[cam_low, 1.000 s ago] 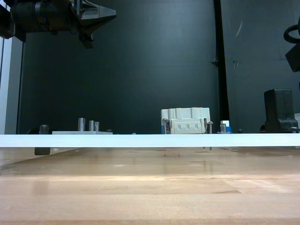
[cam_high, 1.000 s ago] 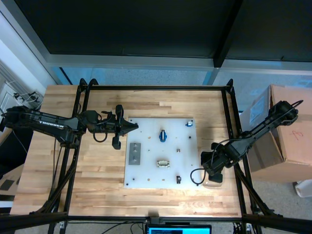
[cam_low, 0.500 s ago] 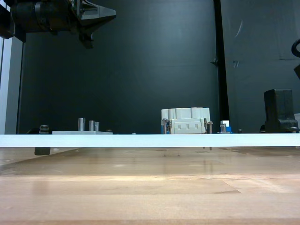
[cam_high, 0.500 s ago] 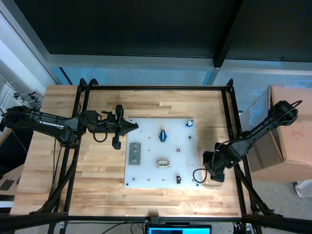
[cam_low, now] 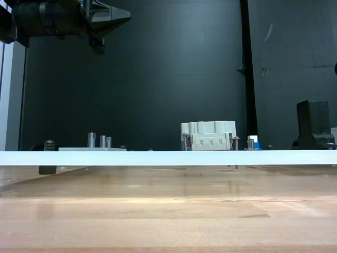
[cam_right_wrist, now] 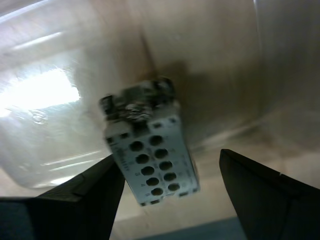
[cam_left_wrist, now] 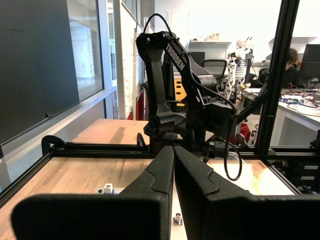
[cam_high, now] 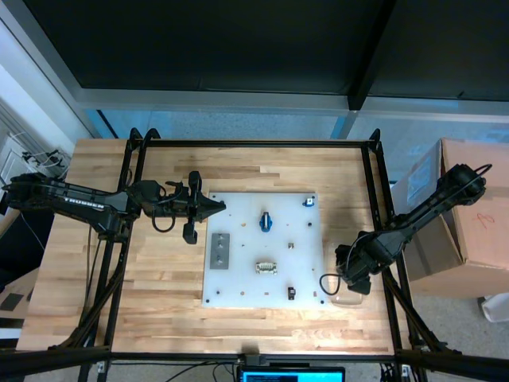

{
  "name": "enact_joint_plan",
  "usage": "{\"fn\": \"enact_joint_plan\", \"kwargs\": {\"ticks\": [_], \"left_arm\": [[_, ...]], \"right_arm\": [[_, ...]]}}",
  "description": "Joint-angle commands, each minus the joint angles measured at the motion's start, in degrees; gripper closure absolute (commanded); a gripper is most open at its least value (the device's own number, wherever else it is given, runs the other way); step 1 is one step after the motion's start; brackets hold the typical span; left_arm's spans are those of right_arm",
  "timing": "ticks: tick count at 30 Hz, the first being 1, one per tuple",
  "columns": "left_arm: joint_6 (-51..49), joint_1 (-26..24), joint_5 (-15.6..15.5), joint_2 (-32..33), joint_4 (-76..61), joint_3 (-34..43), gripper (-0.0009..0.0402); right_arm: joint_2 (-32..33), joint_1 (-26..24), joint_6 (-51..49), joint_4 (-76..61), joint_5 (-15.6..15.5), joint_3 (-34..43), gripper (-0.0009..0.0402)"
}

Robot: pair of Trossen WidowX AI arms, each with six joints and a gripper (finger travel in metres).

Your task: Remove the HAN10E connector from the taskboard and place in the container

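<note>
**HAN10E connector** [cam_right_wrist: 152, 150]: out of the taskboard [cam_high: 238, 294]. It lies free within the walls of the container [cam_high: 350, 301], tilted, with its ten-hole face towards the right wrist camera. It touches neither finger. Whether it rests flat on the container floor cannot be told.

**Container**: clear tub on the table [cam_high: 159, 318], just beyond the taskboard's right edge, near its near right corner.

**Right gripper** [cam_high: 350, 280]: directly above the container, pointing down. Jaws are wide apart, with the fingers [cam_right_wrist: 70, 200] standing either side of the connector and clear of it.

**Left gripper** [cam_left_wrist: 173, 150]: raised above the taskboard's far left corner, jaws together, holding nothing.

**Mating housing** [cam_high: 266, 267]: seated upright on the taskboard, towards its near edge.

**Step in hand (judged)**: release and withdrawal. To do it well, hold the jaws wide and lift straight up. The fingers should not graze the connector or catch the container's thin wall. Move sideways only once they are above the rim.
</note>
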Motion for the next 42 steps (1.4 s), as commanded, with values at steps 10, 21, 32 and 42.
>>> {"fn": "enact_joint_plan", "kwargs": {"ticks": [10, 21, 32, 42], "left_arm": [[0.0, 0.0, 0.0, 0.0, 0.0, 0.0, 0.0393], [0.0, 0.0, 0.0, 0.0, 0.0, 0.0, 0.0393], [0.0, 0.0, 0.0, 0.0, 0.0, 0.0, 0.0393], [0.0, 0.0, 0.0, 0.0, 0.0, 0.0, 0.0393]], "right_arm": [[0.0, 0.6, 0.8, -1.3, 0.0, 0.0, 0.0116], [0.0, 1.3, 0.7, -1.3, 0.0, 0.0, 0.0129], [0.0, 1.7, 0.7, -1.1, 0.2, 0.0, 0.013], [0.0, 1.8, 0.7, -1.0, 0.2, 0.0, 0.013]]}}
